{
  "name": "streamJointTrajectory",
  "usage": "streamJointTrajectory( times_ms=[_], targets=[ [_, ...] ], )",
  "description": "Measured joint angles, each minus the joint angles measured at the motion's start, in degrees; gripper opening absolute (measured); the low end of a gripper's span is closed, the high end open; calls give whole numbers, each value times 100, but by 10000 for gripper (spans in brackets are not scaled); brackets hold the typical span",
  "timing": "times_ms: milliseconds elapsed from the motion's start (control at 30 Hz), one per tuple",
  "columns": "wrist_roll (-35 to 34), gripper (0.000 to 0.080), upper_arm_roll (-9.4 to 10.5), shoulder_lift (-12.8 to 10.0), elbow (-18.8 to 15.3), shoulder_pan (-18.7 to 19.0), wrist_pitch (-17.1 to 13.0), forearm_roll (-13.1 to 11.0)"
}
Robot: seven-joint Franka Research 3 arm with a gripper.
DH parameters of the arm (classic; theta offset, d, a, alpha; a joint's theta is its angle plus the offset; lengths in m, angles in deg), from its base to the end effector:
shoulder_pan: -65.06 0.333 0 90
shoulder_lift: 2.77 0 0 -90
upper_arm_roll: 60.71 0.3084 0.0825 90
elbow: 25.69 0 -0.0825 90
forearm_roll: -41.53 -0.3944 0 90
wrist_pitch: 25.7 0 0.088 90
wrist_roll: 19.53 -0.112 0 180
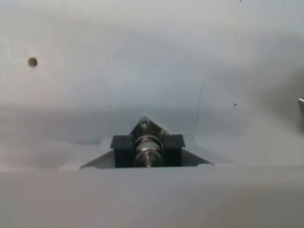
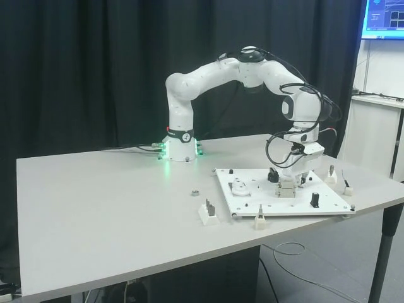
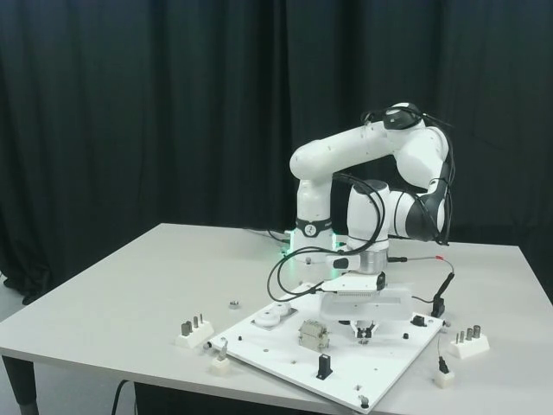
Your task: Insert BNC.
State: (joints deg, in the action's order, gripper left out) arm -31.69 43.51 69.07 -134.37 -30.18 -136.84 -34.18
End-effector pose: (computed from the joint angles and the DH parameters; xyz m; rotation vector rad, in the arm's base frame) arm 0.5788 0.2085 0.1933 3.0090 -0.8425 0.0645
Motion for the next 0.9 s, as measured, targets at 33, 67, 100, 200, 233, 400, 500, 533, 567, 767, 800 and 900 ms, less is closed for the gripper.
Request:
streamJointTrajectory(
  times_ms=[33,67,100,200,233,400,500,533,567,767,800,900],
  targets=[
    [0,123,0,0,1,0,1,0],
    [0,123,0,-1,1,0,1,0],
    [0,123,0,-1,1,0,2,1],
    [29,123,0,-2,4,0,4,5],
    [55,123,0,-2,6,0,5,9],
    [294,123,0,-2,15,0,8,32],
    [486,123,0,-2,15,0,8,32],
    [554,123,1,-2,15,0,8,32],
    [619,123,1,-2,16,0,8,32],
    [1022,123,5,-3,18,-5,7,32],
    [1082,123,5,-3,19,-6,7,32],
    [1230,123,8,-3,24,-11,6,32]
  ],
)
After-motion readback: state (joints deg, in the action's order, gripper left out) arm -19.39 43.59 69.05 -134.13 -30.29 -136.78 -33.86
